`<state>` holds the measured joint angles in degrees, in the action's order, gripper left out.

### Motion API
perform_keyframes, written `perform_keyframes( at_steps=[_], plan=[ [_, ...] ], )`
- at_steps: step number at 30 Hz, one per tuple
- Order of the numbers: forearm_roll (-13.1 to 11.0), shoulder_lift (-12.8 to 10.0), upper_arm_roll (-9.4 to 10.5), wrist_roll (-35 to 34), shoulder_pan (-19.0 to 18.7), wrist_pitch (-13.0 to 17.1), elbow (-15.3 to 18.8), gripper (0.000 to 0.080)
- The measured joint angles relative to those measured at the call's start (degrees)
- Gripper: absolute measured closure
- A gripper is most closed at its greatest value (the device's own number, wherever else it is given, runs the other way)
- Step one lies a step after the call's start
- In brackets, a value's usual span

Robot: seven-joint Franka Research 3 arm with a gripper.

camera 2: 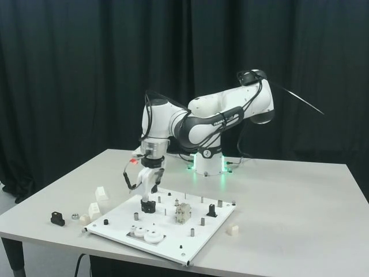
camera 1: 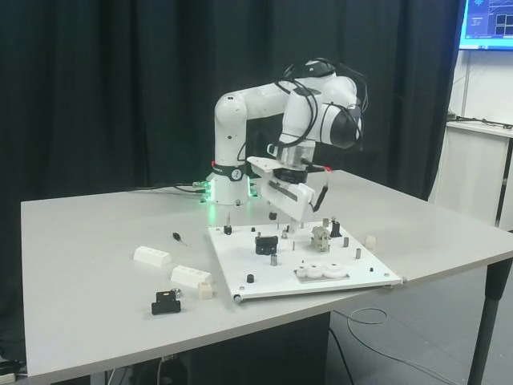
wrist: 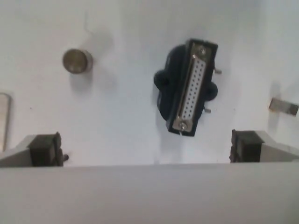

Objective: Pick bolt 4.

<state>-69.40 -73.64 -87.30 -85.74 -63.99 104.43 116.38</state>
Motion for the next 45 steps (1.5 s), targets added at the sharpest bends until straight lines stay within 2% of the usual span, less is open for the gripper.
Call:
perform_keyframes(
  at_steps=[9,35,45],
  plan=[
    [2.69,0.11,-1.29,3.17,1.34,0.03,-2.21,0.0003],
    [7.09,0.14,-3.31,16.28,5.12,0.07,-6.11,0.0003],
    [7.56,0.15,-4.33,24.18,7.34,2.57,-6.97,0.0003]
  ],
)
